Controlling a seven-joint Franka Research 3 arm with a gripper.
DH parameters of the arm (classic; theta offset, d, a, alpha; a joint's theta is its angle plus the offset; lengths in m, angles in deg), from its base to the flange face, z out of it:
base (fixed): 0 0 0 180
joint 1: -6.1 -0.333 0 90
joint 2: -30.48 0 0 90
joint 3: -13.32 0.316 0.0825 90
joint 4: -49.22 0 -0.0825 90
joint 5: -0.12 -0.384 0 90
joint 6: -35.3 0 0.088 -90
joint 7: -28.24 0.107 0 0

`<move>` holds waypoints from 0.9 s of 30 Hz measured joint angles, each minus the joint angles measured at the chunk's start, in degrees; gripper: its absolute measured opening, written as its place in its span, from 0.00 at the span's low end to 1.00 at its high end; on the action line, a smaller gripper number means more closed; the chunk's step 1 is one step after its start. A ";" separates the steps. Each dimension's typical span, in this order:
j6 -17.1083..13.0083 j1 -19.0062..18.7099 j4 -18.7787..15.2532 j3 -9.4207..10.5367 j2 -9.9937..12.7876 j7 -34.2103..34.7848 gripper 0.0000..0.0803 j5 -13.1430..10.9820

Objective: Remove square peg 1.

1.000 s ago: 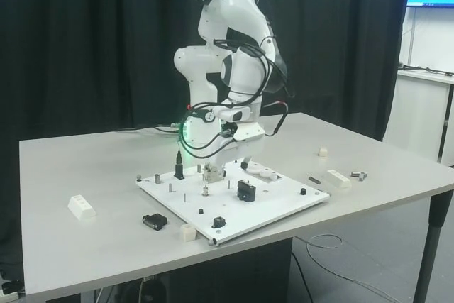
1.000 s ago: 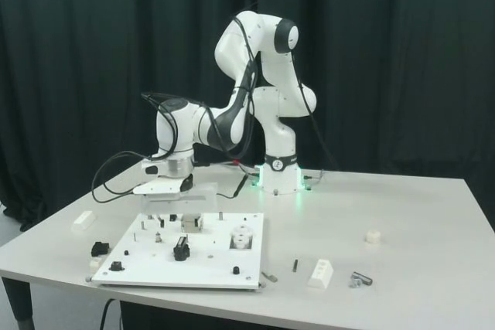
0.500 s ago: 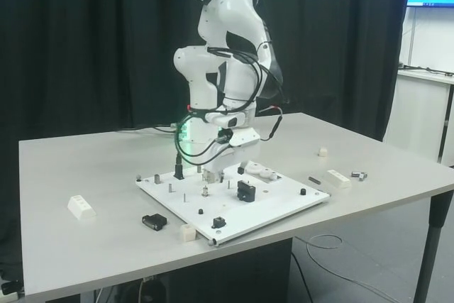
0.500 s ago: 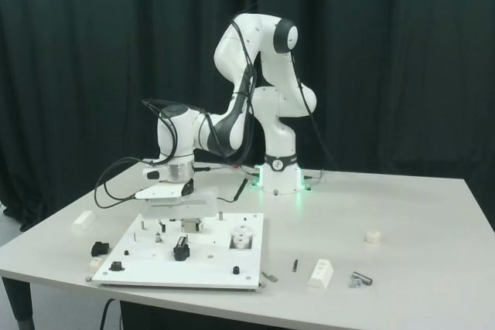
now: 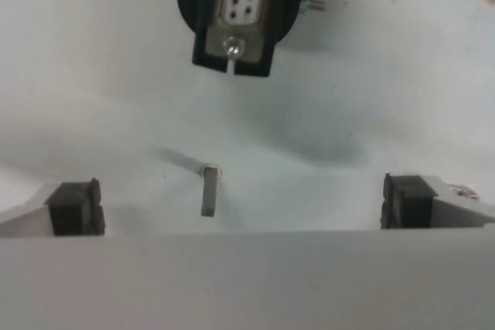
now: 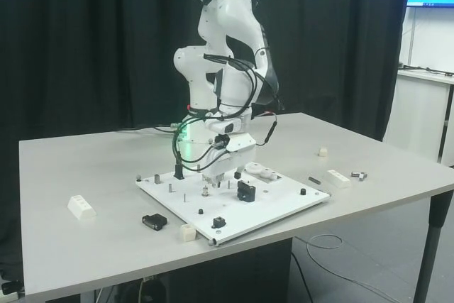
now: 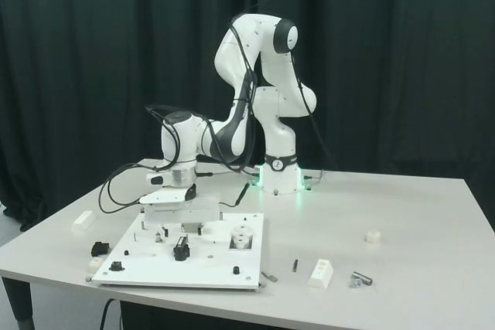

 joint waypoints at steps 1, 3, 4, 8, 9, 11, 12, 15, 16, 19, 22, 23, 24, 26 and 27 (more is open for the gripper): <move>-0.32 -0.01 -0.25 0.01 0.00 -0.18 1.00 -0.20; -0.93 -0.03 -0.65 0.04 0.00 -0.58 1.00 -0.50; -1.15 -0.04 -0.81 0.05 0.00 -0.80 1.00 -0.63; -2.16 -0.13 -1.48 0.07 0.00 -1.72 1.00 -1.50; -2.34 -0.13 -1.60 0.07 0.00 -1.75 1.00 -1.60; -2.58 -0.13 -1.75 0.07 0.00 -1.75 1.00 -1.73; -2.66 -0.13 -1.79 0.07 0.00 -1.75 1.00 -1.83; -2.76 -0.12 -1.85 0.06 0.00 -1.74 1.00 -2.24; -2.76 -0.12 -1.86 0.04 0.00 -1.73 0.85 -2.40; -2.76 -0.11 -1.88 -0.01 0.00 -1.61 0.85 -3.02; -2.76 -0.10 -1.89 -0.08 0.00 -1.53 0.85 -3.94; -2.76 -0.10 -1.89 -0.11 0.00 -1.50 0.85 -4.16; -2.76 -0.10 -1.89 -0.13 0.00 -1.47 0.85 -4.33; -2.76 -0.10 -1.90 -0.18 -0.01 -1.35 0.43 -4.70; -2.76 -0.10 -1.90 -0.20 -0.01 -1.28 0.43 -4.84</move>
